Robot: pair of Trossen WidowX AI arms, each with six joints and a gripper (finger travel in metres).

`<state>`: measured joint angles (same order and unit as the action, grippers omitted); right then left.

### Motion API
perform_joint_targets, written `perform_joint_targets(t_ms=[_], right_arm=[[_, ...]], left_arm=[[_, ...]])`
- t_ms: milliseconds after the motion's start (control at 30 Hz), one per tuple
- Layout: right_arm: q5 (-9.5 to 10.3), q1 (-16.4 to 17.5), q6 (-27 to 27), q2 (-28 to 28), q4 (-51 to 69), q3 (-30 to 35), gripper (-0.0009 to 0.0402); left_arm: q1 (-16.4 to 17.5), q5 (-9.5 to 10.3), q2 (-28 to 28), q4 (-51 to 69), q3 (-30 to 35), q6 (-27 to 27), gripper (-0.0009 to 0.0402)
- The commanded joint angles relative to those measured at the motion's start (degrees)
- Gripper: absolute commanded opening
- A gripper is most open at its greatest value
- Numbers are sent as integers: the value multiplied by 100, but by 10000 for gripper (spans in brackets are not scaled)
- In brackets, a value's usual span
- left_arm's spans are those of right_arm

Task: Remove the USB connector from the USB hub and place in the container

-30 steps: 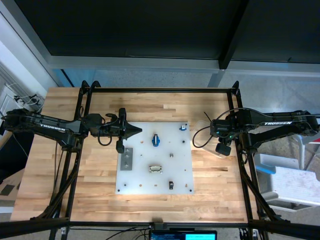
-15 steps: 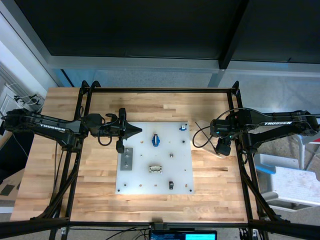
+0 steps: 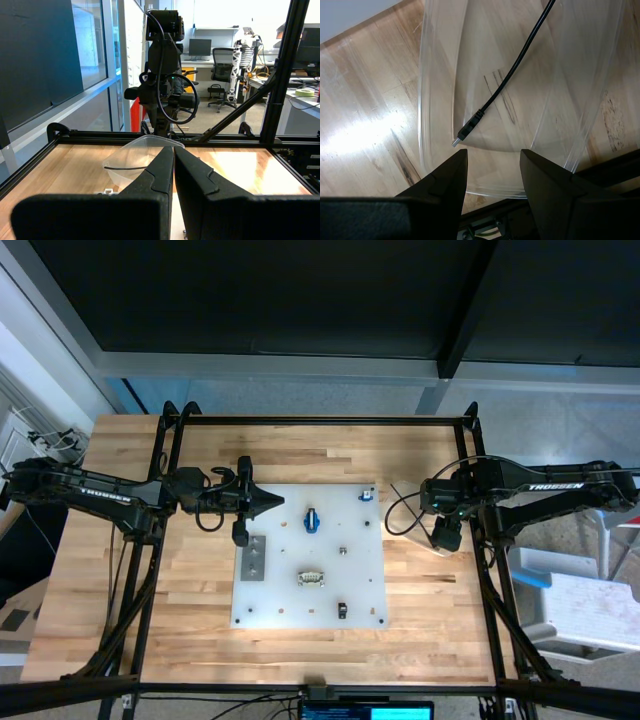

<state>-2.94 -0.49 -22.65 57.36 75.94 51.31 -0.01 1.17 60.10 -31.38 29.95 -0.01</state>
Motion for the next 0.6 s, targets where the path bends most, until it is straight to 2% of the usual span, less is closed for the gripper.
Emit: perform_joint_targets(t_ms=[33,600], right_arm=[[0,0,-2,7,-13,4,145],[0,0,-68,7,-15,4,145]], left_arm=[[2,-2,0,0,0,-2,1],[2,-2,2,0,0,0,1]])
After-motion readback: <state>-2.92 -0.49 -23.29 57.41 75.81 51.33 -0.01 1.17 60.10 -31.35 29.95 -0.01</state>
